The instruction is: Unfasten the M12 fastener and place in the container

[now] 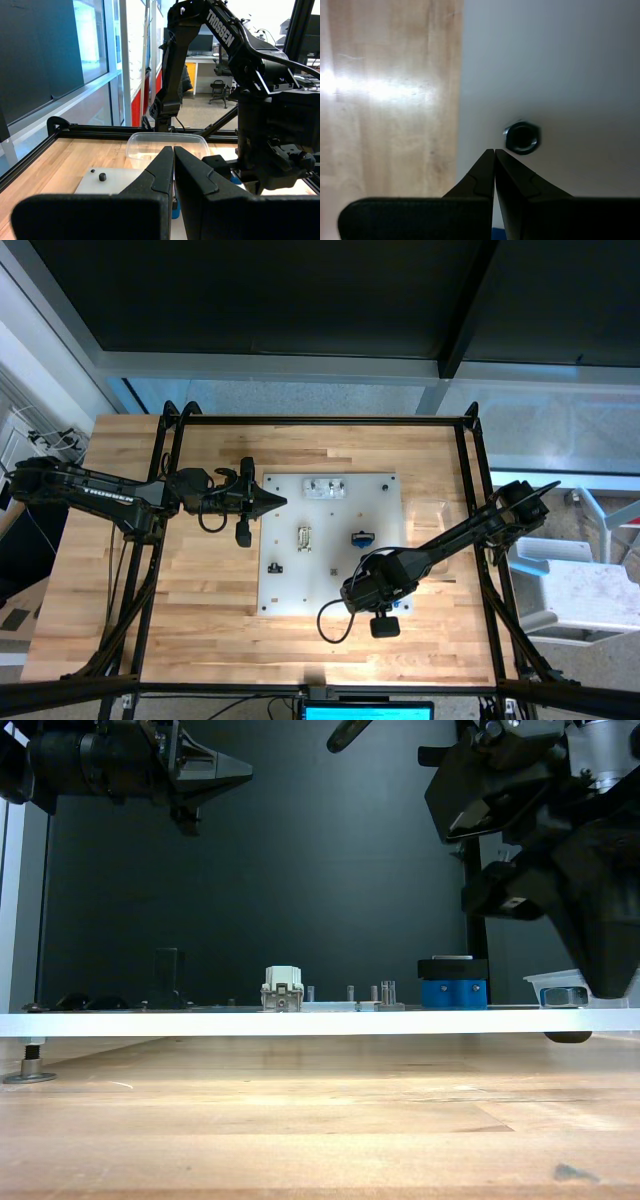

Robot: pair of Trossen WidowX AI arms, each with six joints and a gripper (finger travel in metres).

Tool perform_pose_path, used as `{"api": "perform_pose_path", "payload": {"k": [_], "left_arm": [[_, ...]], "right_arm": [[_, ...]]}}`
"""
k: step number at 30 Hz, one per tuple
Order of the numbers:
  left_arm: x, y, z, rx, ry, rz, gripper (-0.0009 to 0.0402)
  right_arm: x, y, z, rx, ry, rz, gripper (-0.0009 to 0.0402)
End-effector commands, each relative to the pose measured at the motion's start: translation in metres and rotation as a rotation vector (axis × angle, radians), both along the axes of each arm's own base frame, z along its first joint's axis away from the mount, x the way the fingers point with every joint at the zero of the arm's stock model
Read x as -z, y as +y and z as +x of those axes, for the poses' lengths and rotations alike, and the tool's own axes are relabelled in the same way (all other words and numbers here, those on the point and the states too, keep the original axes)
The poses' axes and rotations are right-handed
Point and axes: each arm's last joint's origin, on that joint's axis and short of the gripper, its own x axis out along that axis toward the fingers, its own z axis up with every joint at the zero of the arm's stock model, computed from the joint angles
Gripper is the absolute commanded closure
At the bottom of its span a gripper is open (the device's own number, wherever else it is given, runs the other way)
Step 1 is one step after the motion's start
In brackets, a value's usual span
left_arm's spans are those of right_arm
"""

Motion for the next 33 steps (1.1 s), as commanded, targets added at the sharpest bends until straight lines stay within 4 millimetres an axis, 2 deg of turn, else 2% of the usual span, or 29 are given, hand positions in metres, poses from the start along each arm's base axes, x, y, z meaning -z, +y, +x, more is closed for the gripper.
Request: {"api": "perform_pose_path", "payload": {"k": [1,4,10,20,33], "left_arm": [[0.000,0.000,0.000,0.000,0.000,0.000,0.0393],[0.000,0.000,0.000,0.000,0.000,0.000,0.0393],[0.000,0.000,0.000,0.000,0.000,0.000,0.0393],[0.000,0.000,0.000,0.000,0.000,0.000,0.0393],[0.000,0.000,0.000,0.000,0.000,0.000,0.0393]], "right_arm": [[-0.004,-0.007,-0.002,0.044,-0.052,-0.164,0.0393],[-0.010,-0.013,-0.006,0.097,-0.080,-0.281,0.0393],[-0.018,-0.015,-0.011,0.117,-0.078,-0.270,0.0393],[-0.034,-0.001,-0.006,0.075,0.003,0.053,0.0393],[-0.007,0.007,0.002,0.095,0.022,0.067,0.0393]]}}
